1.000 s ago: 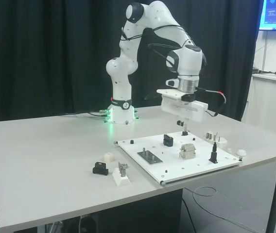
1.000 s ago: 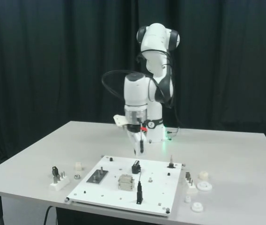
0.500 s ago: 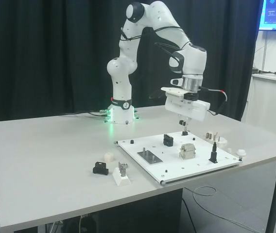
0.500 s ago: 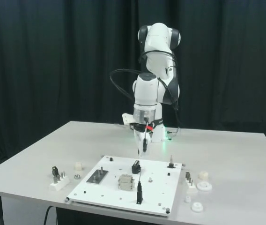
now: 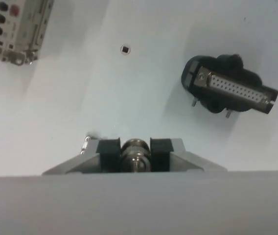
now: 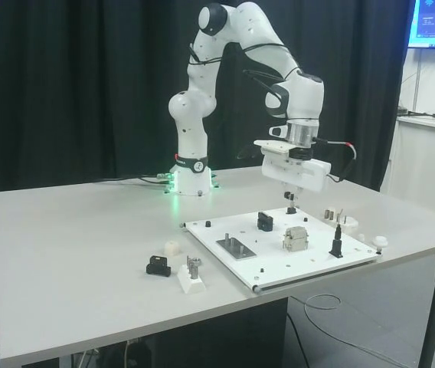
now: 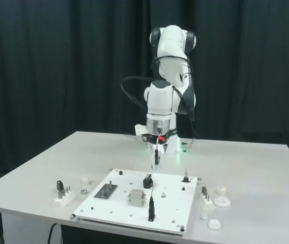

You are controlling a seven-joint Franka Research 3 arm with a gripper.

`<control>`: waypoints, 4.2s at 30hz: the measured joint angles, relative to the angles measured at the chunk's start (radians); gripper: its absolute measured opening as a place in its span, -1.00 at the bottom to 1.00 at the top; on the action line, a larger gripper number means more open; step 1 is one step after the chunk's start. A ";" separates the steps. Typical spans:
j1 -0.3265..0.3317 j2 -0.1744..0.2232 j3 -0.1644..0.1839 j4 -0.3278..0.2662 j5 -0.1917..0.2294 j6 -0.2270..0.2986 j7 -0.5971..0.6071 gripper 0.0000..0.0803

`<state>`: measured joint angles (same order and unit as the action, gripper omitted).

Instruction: Insert BNC.

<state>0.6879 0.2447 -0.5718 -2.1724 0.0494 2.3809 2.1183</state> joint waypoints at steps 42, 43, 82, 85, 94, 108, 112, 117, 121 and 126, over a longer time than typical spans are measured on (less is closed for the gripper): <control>0.001 0.106 0.068 -0.040 0.179 0.163 0.034 -0.69; 0.001 0.108 0.069 -0.040 0.179 0.165 0.037 -0.69; -0.006 0.146 0.082 -0.038 0.220 0.234 0.068 -0.69; -0.009 0.150 0.082 -0.034 0.220 0.235 0.068 -0.69; -0.016 0.170 0.082 -0.013 0.232 0.234 0.068 -0.69; -0.016 0.184 0.082 0.021 0.239 0.179 0.068 -0.69; -0.016 0.188 0.082 0.027 0.239 0.169 0.068 -0.69; -0.016 0.195 0.082 0.030 0.238 0.165 0.068 -0.69; -0.016 0.201 0.082 0.030 0.238 0.165 0.067 -0.69; -0.015 0.206 0.083 0.031 0.238 0.164 0.067 -0.69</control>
<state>0.6731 0.4507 -0.4890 -2.1411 0.2878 2.5454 2.1853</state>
